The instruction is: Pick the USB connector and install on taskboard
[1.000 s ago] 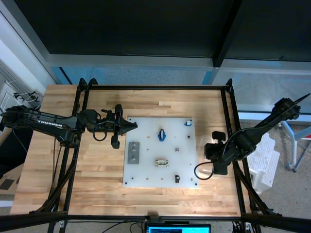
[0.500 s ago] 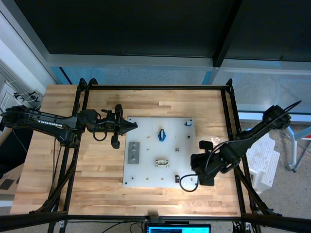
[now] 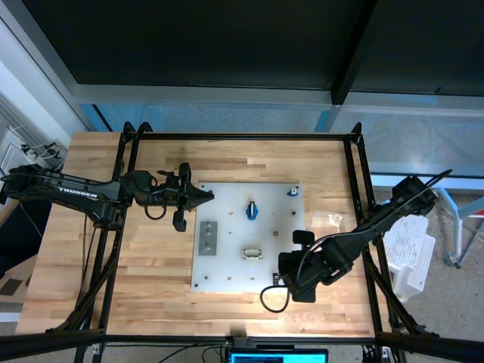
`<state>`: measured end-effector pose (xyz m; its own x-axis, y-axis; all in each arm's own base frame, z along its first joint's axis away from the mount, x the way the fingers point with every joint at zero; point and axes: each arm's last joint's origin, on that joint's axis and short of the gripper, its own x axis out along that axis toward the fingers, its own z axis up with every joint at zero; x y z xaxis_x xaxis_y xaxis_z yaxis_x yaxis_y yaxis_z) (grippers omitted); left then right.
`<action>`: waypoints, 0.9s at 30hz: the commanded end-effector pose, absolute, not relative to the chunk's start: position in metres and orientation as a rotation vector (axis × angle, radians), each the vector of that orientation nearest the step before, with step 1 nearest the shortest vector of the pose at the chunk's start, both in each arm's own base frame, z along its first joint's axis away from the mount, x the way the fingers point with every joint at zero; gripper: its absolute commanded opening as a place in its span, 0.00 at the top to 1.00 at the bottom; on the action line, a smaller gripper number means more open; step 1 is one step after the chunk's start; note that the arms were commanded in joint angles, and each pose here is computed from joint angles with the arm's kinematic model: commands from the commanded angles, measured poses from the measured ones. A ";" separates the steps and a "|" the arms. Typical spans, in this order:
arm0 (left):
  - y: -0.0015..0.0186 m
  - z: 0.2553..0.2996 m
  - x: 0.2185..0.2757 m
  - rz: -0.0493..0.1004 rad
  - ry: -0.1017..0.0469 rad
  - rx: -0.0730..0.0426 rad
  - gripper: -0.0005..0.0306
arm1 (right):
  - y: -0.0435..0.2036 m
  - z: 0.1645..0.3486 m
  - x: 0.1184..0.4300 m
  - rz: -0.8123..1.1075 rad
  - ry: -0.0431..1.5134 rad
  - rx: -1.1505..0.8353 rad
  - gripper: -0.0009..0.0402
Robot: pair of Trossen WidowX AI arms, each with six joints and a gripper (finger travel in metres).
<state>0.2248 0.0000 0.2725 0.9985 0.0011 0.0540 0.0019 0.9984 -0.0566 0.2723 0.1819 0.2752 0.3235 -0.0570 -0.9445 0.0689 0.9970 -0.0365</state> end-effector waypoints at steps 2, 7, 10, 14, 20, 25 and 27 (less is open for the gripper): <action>0.0000 0.2725 0.2248 -0.001 -0.054 -0.056 0.98 | 0.187 0.274 0.283 -0.080 1.234 0.014 0.98; 0.0000 0.2725 0.2248 -0.001 -0.054 -0.056 0.98 | 0.194 0.270 0.292 -0.066 1.240 0.020 0.98; 0.0000 0.2725 0.2248 -0.001 -0.054 -0.056 0.98 | 0.196 0.267 0.296 -0.063 1.237 0.022 0.98; 0.0000 0.2725 0.2248 -0.001 -0.054 -0.056 0.98 | 0.200 0.264 0.300 -0.055 1.235 0.013 0.98; 0.0000 0.2725 0.2248 -0.001 -0.054 -0.056 0.98 | 0.202 0.258 0.306 -0.047 1.231 0.007 0.98; 0.0000 0.2725 0.2248 -0.001 -0.054 -0.056 0.98 | 0.201 0.256 0.308 -0.048 1.234 0.000 0.98; 0.0001 0.2725 0.2248 0.000 -0.054 -0.056 0.98 | 0.201 0.255 0.308 -0.047 1.236 -0.004 0.98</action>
<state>0.2248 0.0000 0.2725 0.9985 0.0011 0.0540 0.0019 0.9984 -0.0566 0.3077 0.2012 0.2561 0.3306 -0.0353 -0.9431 0.0349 0.9991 -0.0251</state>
